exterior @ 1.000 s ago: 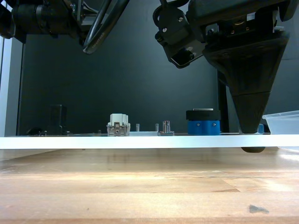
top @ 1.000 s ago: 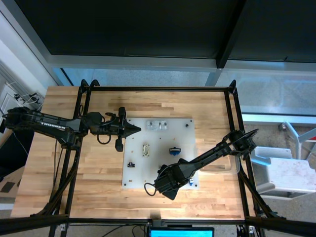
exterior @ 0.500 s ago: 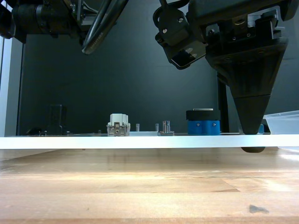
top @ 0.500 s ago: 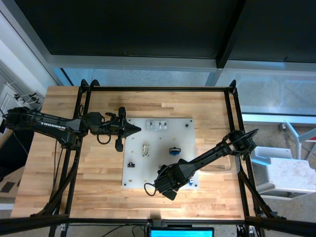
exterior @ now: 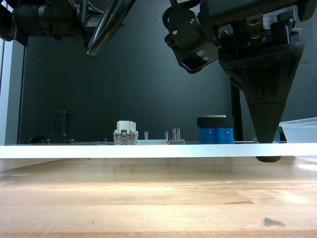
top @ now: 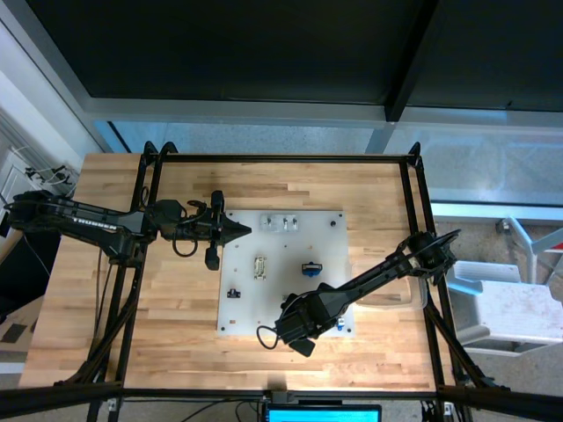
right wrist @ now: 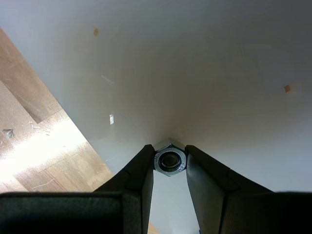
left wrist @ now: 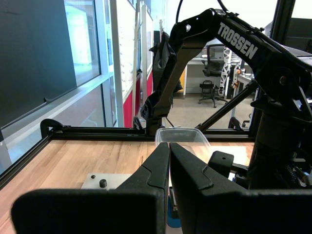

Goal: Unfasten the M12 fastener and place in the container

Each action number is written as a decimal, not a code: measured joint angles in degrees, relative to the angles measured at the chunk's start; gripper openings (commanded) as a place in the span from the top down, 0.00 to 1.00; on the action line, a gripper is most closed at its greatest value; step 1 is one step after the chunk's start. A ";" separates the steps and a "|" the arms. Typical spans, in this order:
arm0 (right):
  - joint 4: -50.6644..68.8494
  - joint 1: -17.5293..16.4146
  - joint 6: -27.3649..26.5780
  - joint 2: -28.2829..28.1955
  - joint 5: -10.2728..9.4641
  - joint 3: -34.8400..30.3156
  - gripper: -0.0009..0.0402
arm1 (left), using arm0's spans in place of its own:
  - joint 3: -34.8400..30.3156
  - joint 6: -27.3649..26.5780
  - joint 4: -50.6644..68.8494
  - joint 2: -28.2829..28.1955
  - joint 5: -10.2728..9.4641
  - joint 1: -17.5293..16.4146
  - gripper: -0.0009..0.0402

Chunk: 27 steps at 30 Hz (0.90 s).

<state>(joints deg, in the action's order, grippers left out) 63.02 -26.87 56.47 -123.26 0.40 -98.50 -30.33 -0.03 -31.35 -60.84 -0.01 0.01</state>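
A small silver hex nut, the M12 fastener (right wrist: pixel 170 161), sits low against the white board (right wrist: pixel 234 73), its bore filled dark by the stud. My right gripper (right wrist: pixel 169 155) is shut on it, one finger on each side. Seen from above, the right gripper (top: pixel 303 327) points down at the board's near right edge (top: pixel 230 330), and it hides the nut there and in the low view (exterior: pixel 266 138). The container (top: pixel 394 301), a clear tub, stands just right of the board (exterior: pixel 300 130). My left gripper (top: pixel 239 230) hangs parked over the board's far left edge, fingers (left wrist: pixel 156 168) together on nothing.
A blue-and-black connector block (exterior: pixel 215 130), a beige connector (exterior: pixel 125 134) and small silver posts (exterior: pixel 176 135) stand on the board. A black post (top: pixel 332 222) marks the far right corner. The black frame (top: pixel 413 189) rings the wooden table.
The right gripper's wrist has turned slightly while staying down at the same spot on the board. The left arm has not moved.
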 measured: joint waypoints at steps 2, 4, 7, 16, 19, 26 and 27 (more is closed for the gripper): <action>-0.02 0.00 0.00 0.00 0.00 0.02 0.90 | 0.00 0.02 0.00 0.00 -0.02 0.00 0.98; -0.04 -0.02 -0.26 0.00 0.00 0.04 0.91 | 0.00 0.00 0.00 0.00 0.00 0.00 0.98; -0.04 -0.02 -2.64 0.00 0.00 0.04 0.92 | 0.00 0.00 0.02 0.00 0.00 0.00 0.98; -0.15 -0.02 -23.45 0.04 0.02 0.04 0.92 | 0.00 0.02 0.02 0.00 0.00 0.00 0.98; -0.20 -0.02 -32.48 0.04 0.02 0.04 0.92 | 0.00 0.00 0.00 0.00 0.00 0.00 0.98; -0.33 -0.02 -50.16 0.04 0.02 0.04 0.92 | 0.00 0.02 0.00 0.00 0.00 0.00 0.98; -0.35 0.00 -52.15 0.04 0.02 0.04 0.92 | 0.00 0.00 0.00 0.00 0.00 0.00 0.98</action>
<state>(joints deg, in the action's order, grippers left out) 62.67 -26.87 4.32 -123.22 0.43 -98.45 -30.33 -0.03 -31.35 -60.84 -0.01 0.01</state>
